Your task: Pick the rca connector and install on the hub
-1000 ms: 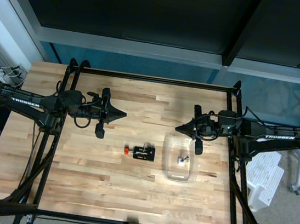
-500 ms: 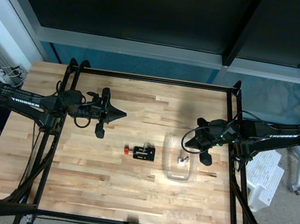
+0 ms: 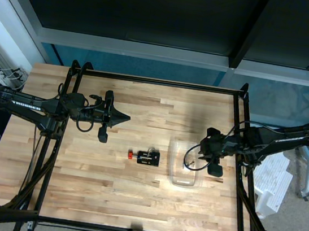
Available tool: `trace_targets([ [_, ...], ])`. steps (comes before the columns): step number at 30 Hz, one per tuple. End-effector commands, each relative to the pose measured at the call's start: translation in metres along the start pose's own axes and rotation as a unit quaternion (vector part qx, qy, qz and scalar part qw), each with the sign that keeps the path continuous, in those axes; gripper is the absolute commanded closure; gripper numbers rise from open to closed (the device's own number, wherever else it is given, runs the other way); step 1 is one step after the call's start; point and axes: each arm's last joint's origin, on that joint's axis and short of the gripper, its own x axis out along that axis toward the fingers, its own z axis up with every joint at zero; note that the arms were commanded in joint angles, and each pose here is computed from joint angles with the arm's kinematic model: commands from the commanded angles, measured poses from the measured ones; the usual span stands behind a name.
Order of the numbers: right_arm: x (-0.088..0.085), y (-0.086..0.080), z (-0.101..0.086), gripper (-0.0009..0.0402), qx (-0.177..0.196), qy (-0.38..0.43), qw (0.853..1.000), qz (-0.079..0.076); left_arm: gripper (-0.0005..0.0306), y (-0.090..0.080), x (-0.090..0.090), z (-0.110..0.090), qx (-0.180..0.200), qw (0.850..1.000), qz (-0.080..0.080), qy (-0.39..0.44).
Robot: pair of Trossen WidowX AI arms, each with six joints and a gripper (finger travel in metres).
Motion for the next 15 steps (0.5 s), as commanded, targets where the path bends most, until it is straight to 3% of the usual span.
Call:
trace_targets([
  [1, 0.005, 0.002, 0.006, 0.0273, 0.002, 0.023, 1.0, -0.004, 0.03, 0.0, 0.0, 0.0, 0.0, 1.0, 0.0, 0.0],
  [4, 0.011, 0.004, 0.009, 0.0249, 0.004, 0.033, 0.999, -0.008, 0.03, 0.0, 0.0, 0.0, 0.0, 1.0, 0.0, 0.0],
  [7, 0.015, 0.004, 0.009, 0.0225, 0.004, 0.041, 0.999, -0.025, 0.03, 0.0, 0.0, 0.0, 0.0, 1.0, 0.0, 0.0],
  [12, 0.02, 0.005, 0.009, 0.0196, 0.0, 0.048, 0.998, -0.035, 0.03, 0.0, 0.0, 0.0, 0.0, 1.0, 0.0, 0.0],
  [15, 0.024, 0.007, 0.007, 0.0189, -0.005, 0.045, 0.998, -0.032, 0.03, 0.0, 0.0, 0.0, 0.0, 1.0, 0.0, 0.0],
])
